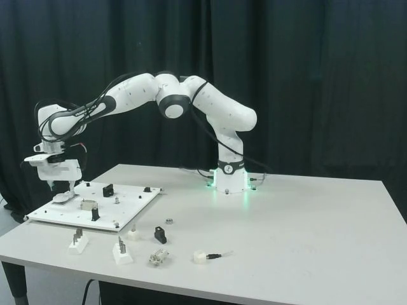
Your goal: Insert large gear.
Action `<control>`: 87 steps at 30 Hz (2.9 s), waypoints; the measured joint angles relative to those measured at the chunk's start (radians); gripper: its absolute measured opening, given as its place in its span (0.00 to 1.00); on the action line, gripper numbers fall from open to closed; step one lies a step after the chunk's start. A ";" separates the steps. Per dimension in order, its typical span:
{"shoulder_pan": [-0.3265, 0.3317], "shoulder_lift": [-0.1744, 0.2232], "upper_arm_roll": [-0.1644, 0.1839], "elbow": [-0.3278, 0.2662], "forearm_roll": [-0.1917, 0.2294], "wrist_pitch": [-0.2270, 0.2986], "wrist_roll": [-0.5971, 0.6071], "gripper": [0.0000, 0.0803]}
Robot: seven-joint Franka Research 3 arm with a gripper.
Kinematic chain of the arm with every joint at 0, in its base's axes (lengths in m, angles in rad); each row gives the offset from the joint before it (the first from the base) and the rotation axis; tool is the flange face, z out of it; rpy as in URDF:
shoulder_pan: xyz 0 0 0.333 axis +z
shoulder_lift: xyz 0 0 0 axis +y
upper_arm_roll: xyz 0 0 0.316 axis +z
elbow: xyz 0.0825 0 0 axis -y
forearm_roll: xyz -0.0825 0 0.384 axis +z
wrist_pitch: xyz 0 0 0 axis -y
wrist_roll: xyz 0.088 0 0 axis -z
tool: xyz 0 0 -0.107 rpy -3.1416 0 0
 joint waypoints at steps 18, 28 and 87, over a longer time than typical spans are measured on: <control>0.017 -0.020 0.000 -0.070 0.010 -0.007 0.000 1.00; 0.021 -0.023 0.000 -0.074 0.020 -0.007 0.000 1.00; 0.042 -0.025 0.014 -0.099 0.033 0.065 -0.002 1.00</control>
